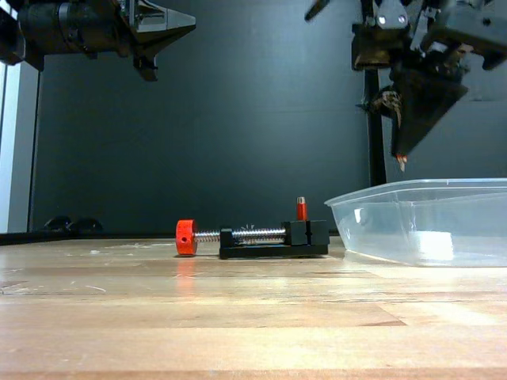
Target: Remove the RCA connector from the receptacle and place in the container
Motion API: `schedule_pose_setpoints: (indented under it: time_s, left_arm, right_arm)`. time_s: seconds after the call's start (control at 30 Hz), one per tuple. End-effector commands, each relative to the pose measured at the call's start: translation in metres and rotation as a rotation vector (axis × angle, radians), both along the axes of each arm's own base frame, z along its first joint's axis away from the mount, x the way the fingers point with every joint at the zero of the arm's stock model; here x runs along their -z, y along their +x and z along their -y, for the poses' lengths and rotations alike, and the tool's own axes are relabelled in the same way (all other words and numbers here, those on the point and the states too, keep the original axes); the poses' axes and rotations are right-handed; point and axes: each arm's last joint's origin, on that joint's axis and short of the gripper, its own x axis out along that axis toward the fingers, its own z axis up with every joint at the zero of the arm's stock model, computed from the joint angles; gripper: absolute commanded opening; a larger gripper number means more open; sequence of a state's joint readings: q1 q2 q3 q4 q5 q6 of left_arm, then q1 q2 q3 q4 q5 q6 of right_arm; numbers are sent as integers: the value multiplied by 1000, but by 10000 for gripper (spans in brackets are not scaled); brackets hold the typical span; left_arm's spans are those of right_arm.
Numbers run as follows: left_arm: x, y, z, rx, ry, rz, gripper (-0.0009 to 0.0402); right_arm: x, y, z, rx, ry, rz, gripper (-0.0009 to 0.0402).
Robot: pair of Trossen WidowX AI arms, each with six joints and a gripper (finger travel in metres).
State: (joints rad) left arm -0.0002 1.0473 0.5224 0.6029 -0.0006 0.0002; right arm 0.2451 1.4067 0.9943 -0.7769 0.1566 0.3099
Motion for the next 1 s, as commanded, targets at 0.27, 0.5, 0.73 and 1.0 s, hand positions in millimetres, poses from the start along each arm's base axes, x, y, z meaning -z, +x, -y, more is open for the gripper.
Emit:
schedule_pose_setpoints:
  time_s: [0.27,0.5,0.73,1.0]
  left_arm:
    - [0,0,0,0,0,0,0]
    - [0,0,0,0,0,0,0]
    - [0,0,0,0,0,0,0]
    - [0,0,0,0,0,0,0]
  right_arm:
    - [26,-12,3,50,-8,-76,4]
    - [29,-12,3,72,2,-64,36]
    - [29,-11,3,80,5,-60,96]
    - [29,-11,3,81,6,-60,142]
